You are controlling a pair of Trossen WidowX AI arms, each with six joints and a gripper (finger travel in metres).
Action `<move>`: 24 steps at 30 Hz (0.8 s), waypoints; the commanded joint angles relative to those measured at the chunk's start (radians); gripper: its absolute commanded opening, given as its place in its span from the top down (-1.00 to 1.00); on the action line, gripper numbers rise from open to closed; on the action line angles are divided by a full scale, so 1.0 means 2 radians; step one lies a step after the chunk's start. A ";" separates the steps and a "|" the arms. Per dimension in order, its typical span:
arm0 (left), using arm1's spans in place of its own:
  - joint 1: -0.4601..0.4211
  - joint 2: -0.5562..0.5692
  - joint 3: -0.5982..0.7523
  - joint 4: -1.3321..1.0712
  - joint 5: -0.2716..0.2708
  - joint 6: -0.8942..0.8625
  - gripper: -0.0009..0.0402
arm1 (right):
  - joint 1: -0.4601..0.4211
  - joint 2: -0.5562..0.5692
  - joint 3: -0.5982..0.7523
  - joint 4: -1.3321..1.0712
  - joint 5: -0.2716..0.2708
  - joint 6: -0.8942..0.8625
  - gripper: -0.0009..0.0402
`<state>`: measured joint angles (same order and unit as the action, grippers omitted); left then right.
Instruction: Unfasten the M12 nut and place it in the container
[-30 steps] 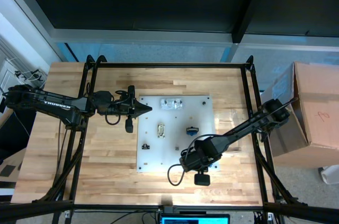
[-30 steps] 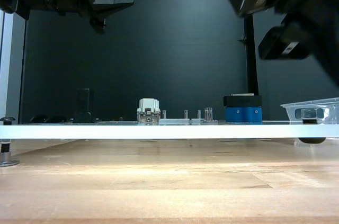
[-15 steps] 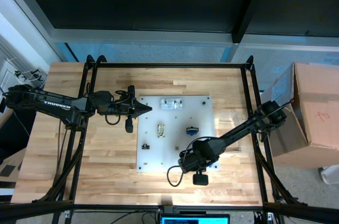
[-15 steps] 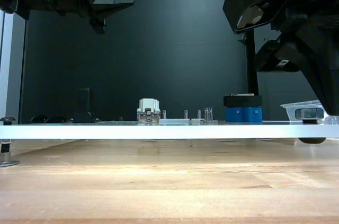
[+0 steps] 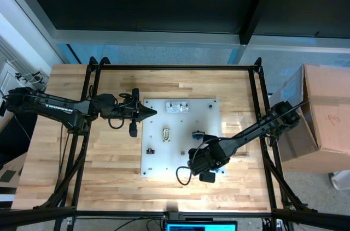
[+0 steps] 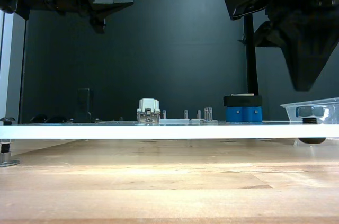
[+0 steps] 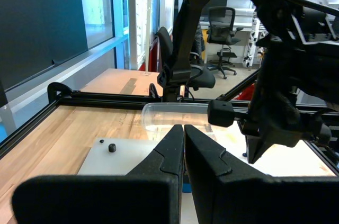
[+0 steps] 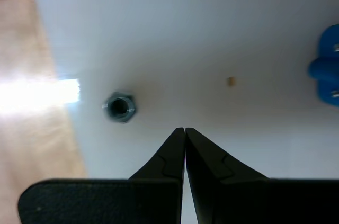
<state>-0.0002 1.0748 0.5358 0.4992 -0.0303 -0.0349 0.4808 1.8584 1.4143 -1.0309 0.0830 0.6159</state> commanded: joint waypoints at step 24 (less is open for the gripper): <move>0.000 0.000 0.000 0.000 0.000 0.000 0.96 | 0.003 0.034 -0.014 0.083 -0.083 -0.015 0.96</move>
